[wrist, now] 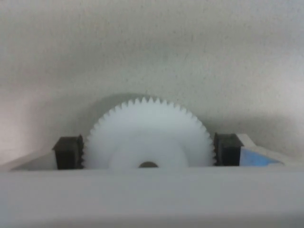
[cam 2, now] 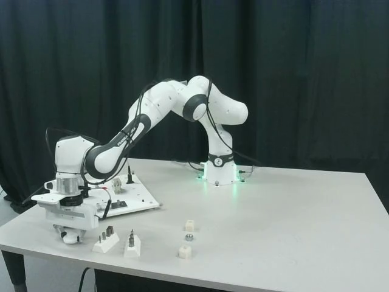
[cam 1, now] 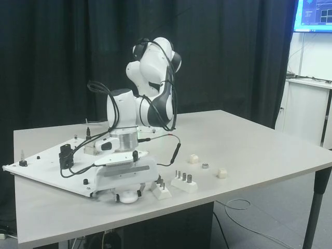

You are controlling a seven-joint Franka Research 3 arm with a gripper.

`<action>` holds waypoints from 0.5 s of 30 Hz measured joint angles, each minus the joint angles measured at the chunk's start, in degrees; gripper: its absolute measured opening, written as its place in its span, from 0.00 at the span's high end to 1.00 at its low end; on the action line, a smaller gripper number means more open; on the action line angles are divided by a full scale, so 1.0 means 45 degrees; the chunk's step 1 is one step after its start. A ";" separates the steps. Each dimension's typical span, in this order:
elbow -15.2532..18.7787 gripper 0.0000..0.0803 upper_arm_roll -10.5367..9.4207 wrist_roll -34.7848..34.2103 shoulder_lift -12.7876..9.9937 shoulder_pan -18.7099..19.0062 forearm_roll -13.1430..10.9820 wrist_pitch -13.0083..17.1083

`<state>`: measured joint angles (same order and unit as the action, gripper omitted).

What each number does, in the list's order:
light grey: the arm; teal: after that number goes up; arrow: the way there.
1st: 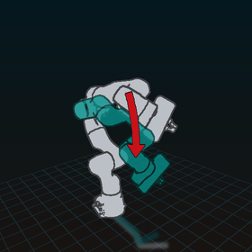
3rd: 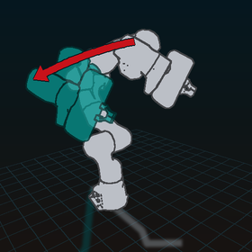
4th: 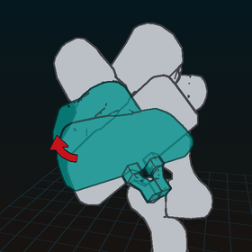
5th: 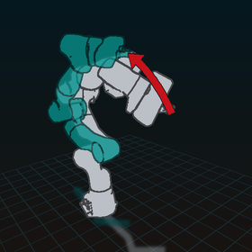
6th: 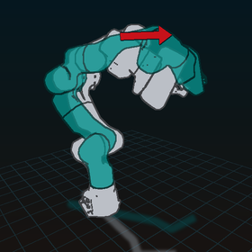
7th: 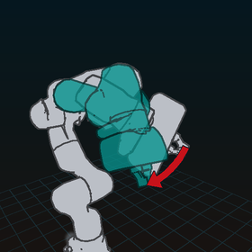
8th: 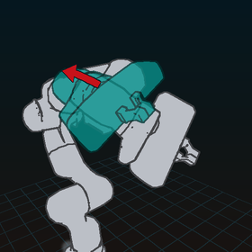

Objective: Insert large gear.

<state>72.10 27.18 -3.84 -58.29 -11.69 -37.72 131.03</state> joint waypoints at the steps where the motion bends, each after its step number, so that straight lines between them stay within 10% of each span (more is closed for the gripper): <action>1: -0.0049 0.25 0.0028 -0.0054 0.0000 0.0000 0.0000 -0.0069; 15: -0.0532 0.26 0.0311 -0.0529 0.0001 0.0010 0.0036 -0.0721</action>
<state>69.71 28.58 -6.23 -58.28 -11.64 -37.56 127.79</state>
